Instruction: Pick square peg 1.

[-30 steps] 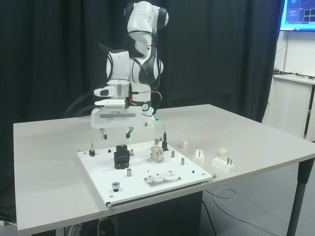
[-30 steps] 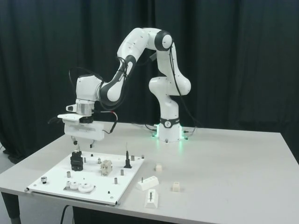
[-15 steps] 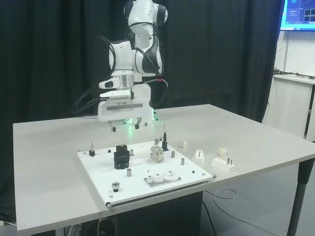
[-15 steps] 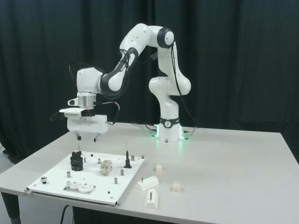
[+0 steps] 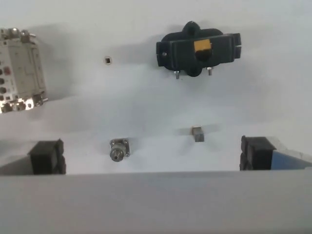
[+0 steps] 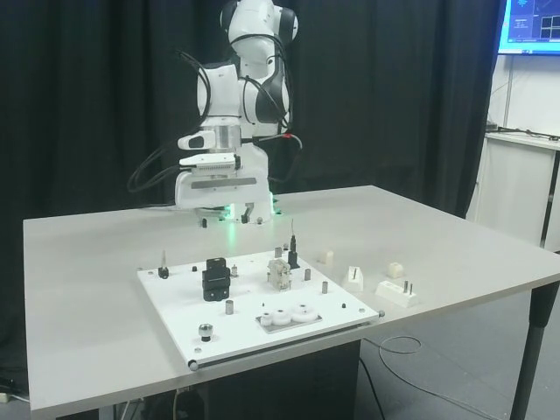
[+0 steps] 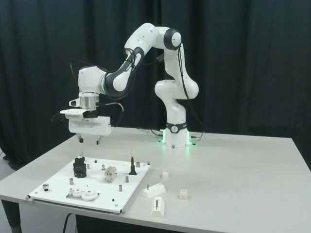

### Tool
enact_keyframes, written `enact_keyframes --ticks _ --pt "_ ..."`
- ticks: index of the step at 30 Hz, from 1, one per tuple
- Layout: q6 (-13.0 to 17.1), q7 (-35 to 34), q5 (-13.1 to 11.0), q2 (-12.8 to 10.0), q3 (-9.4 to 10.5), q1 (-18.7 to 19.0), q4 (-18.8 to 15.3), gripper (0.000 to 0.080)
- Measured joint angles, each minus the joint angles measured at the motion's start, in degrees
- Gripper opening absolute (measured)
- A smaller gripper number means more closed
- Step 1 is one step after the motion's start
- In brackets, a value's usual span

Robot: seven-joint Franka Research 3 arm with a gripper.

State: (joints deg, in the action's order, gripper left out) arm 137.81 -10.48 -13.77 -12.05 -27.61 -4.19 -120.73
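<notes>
A small grey square peg [image 5: 197, 133] stands upright on the white board [image 5: 146, 102], seen from the wrist. My gripper [image 5: 151, 155] is open, with one black finger [image 5: 46, 157] and the other far apart and nothing between them. The peg lies below the gap, nearer one finger. In the room views the gripper [image 6: 226, 219] [image 7: 89, 141] hangs well above the back edge of the board [image 6: 254, 302], touching nothing.
A black holder [image 5: 198, 48] [image 6: 216, 278], a grey multi-pin connector [image 5: 19, 70] and a round metal peg [image 5: 118, 149] stand near the square peg. White gears [image 6: 289, 316], a thin black post [image 6: 292, 249] and more pegs fill the board. Small white blocks [image 6: 395, 289] lie on the table beside it.
The gripper has risen from just over the board's back left part and shifted toward the arm's base. The wrist has turned. Nothing on the board has moved.
</notes>
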Motion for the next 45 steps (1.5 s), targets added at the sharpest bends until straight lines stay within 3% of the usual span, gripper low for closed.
enact_keyframes --ticks 15,23,34,45 --pt "-2.38 -4.27 3.11 0.00 0.00 1.19 2.43 0.0800" --pt "-2.90 -8.29 3.41 0.00 0.00 2.27 2.91 0.0800" --pt "-2.90 -20.53 3.41 -0.01 0.05 6.03 3.19 0.0800" --pt "-2.76 -33.14 3.88 -0.30 0.23 12.24 3.33 0.0800"
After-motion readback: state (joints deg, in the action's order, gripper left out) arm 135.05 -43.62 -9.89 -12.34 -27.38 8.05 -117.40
